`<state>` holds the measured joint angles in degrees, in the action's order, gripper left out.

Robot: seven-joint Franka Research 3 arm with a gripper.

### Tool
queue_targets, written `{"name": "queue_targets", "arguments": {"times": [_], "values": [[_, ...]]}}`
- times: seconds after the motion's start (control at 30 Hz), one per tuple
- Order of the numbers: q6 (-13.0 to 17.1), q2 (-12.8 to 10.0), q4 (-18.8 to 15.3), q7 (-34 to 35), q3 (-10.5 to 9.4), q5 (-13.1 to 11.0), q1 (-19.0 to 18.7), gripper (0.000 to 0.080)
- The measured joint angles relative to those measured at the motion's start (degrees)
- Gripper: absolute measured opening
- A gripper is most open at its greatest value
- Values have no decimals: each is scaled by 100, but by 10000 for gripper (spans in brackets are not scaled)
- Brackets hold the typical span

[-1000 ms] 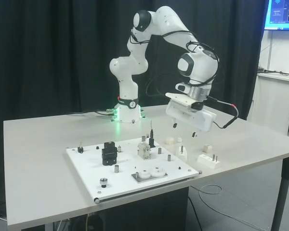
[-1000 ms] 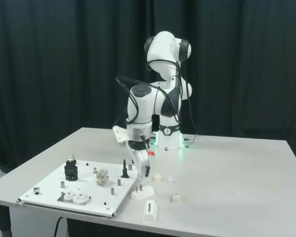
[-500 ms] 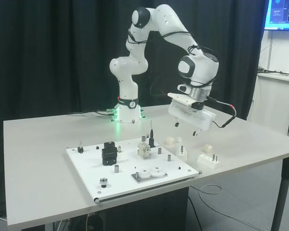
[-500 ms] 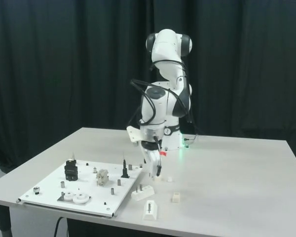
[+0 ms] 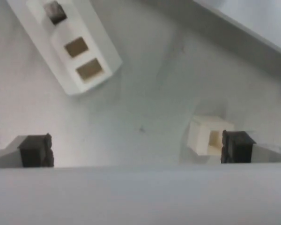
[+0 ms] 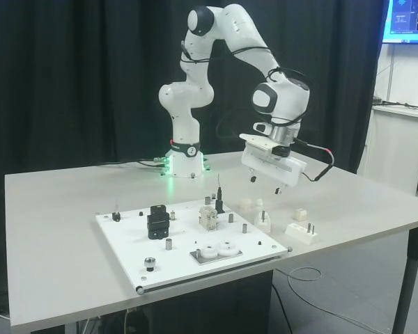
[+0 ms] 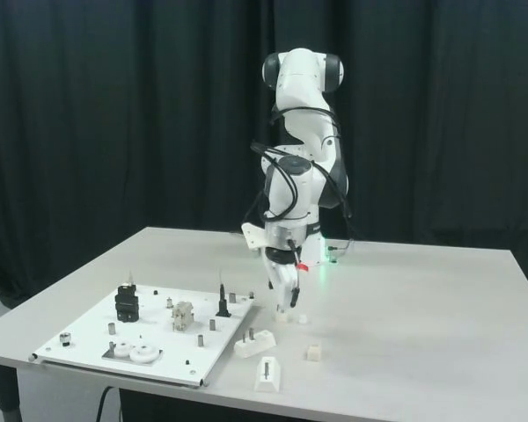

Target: Pick small gear.

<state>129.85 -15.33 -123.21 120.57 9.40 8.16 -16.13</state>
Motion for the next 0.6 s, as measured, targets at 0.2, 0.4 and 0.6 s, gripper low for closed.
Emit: {"name": "queue_targets", "arguments": {"times": [0.2, 0.4, 0.6], "values": [[311, 181, -336, 32, -8, 0, -4, 800], [589, 304, -635, 74, -42, -14, -4, 800], [849, 372, -920, 82, -127, -105, -4, 800]]}}
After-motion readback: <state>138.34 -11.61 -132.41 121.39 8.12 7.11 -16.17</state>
